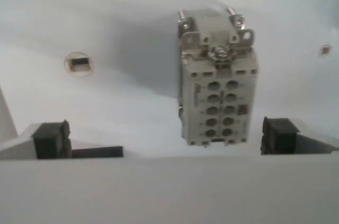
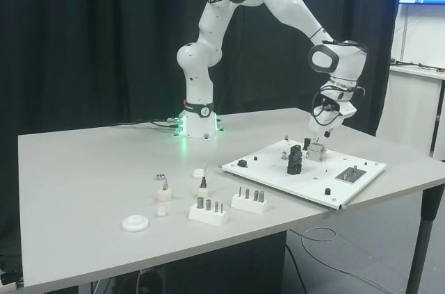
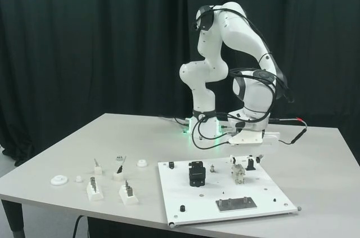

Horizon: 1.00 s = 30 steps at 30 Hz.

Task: Pick USB.

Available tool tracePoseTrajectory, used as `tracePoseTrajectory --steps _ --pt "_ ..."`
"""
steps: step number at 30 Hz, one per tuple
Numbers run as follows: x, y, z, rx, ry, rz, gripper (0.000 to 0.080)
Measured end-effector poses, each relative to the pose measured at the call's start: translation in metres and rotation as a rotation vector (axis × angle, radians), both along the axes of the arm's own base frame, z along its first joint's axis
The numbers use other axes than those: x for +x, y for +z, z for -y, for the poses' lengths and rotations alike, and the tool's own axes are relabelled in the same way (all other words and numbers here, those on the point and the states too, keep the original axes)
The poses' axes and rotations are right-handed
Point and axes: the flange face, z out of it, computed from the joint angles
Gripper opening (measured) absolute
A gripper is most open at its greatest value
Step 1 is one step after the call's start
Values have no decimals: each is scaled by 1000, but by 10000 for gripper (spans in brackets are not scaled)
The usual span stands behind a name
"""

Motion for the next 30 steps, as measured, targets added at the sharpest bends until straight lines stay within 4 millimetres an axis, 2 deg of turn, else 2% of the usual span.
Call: tracePoseTrajectory --steps 30 --pt "18 17 13 -10 22 2 800"
